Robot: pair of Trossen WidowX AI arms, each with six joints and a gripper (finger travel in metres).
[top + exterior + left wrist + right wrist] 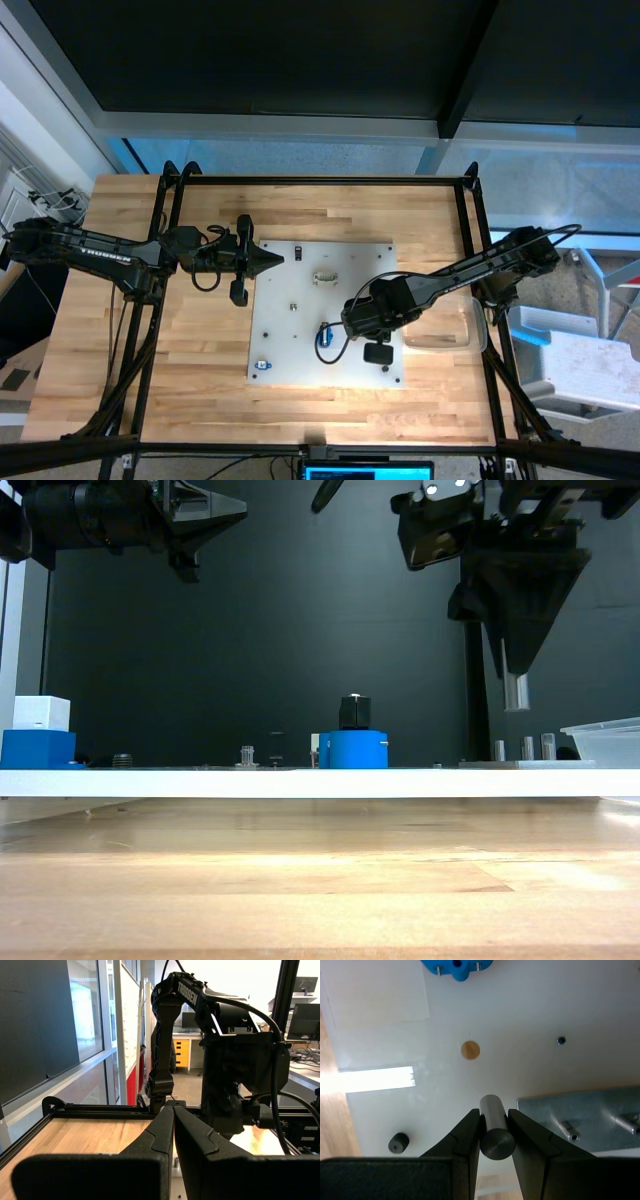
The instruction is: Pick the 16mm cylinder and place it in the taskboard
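My right gripper (494, 1119) is shut on the 16mm cylinder (495, 1132), a smooth grey metal peg held upright between the fingers. It hangs well above the white taskboard (530, 1005), close to a small round hole (470, 1050). In the low view the cylinder (515, 692) pokes out below the right gripper (515, 665), clear of the taskboard (300, 782). From above, the right gripper (352, 322) is over the right half of the taskboard (290, 335). My left gripper (272, 258) is shut on nothing and hovers at the board's left edge, its fingers (165, 1130) pressed together.
A grey metal block (580, 1110) carrying short pegs lies beside the cylinder. A blue connector (457, 967) and a small black knob (398, 1142) sit on the board. A blue block (355, 750) stands mid-board. A clear plastic tray (450, 335) lies right of the board.
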